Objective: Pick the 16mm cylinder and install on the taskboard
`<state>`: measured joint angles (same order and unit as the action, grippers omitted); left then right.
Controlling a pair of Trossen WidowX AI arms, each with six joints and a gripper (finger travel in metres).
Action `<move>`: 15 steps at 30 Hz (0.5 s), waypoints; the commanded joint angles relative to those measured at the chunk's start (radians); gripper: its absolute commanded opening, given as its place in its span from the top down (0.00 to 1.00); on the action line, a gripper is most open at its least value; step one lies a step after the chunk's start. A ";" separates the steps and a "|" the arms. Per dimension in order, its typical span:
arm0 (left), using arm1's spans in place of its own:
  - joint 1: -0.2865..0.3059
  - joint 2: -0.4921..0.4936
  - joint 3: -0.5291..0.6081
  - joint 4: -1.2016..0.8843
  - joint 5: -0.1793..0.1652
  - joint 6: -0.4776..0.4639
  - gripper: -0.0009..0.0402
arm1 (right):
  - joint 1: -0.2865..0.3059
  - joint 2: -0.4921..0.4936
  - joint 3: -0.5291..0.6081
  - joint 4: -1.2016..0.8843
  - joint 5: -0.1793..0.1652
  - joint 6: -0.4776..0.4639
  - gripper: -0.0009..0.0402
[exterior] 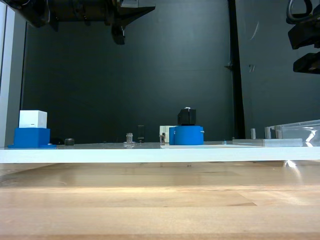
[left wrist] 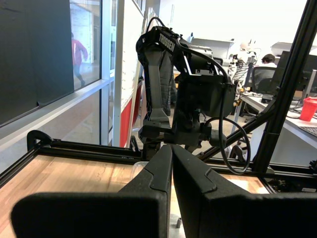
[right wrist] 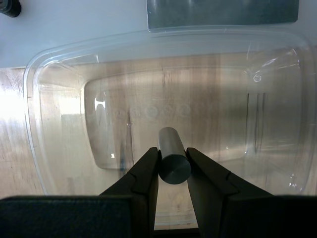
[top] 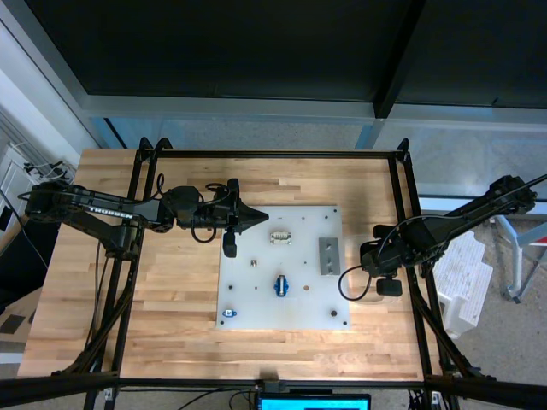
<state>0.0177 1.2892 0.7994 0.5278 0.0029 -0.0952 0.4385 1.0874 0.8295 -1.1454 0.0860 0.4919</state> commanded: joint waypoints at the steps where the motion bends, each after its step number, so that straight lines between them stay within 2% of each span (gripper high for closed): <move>1: 0.000 0.000 0.000 0.000 0.000 0.000 0.98 | 0.000 0.026 0.014 0.010 0.000 0.000 0.96; 15: 0.000 0.000 0.000 0.000 0.000 0.000 0.98 | -0.017 0.272 0.211 0.039 0.000 -0.042 0.96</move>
<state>0.0177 1.2888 0.7994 0.5282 0.0025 -0.0948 0.4248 1.3396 1.0252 -1.1118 0.0860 0.4507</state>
